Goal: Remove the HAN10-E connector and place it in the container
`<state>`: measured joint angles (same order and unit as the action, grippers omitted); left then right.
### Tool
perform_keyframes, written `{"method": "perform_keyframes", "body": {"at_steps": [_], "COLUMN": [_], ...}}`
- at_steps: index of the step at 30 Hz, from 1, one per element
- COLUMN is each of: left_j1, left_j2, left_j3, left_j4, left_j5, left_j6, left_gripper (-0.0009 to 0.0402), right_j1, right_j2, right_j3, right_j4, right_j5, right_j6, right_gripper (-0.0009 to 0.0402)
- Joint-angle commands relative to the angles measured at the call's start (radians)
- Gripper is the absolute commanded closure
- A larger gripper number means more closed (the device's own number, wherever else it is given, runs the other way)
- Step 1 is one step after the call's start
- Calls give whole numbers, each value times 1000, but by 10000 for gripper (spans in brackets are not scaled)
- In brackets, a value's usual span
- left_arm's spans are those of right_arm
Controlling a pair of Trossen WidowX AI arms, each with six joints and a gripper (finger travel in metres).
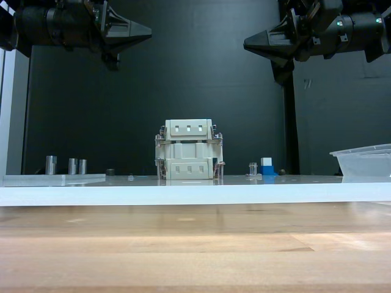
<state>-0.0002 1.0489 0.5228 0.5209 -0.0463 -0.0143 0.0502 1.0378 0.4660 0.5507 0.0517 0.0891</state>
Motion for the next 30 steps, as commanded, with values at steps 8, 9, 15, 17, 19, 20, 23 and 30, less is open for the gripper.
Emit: {"method": "perform_keyframes", "body": {"at_steps": [8, 9, 15, 17, 19, 20, 23, 30], "left_j1": [0, 0, 0, 0, 0, 0, 0, 0], "left_j2": [0, 0, 0, 0, 0, 0, 0, 0], "left_j3": [0, 0, 0, 0, 0, 0, 0, 0], "left_j4": [0, 0, 0, 0, 0, 0, 0, 0], "left_j5": [0, 0, 0, 0, 0, 0, 0, 0], "left_j6": [0, 0, 0, 0, 0, 0, 0, 0], "left_gripper": [393, 393, 393, 393, 393, 393, 393, 393], "right_j1": [3, 3, 4, 5, 6, 6, 8, 21], "right_j2": [0, 0, 0, 0, 5, 9, 25, 118], "right_j3": [0, 0, 56, 108, 163, 192, 283, 518], "right_j4": [45, 45, -45, -142, -234, -278, -423, -752], "right_j5": [-26, -26, -30, -39, -55, -56, -79, -79], "right_j6": [-45, -45, -12, -19, -19, -19, -18, 9], "right_gripper": [393, 393, 393, 393, 393, 393, 393, 393]}}
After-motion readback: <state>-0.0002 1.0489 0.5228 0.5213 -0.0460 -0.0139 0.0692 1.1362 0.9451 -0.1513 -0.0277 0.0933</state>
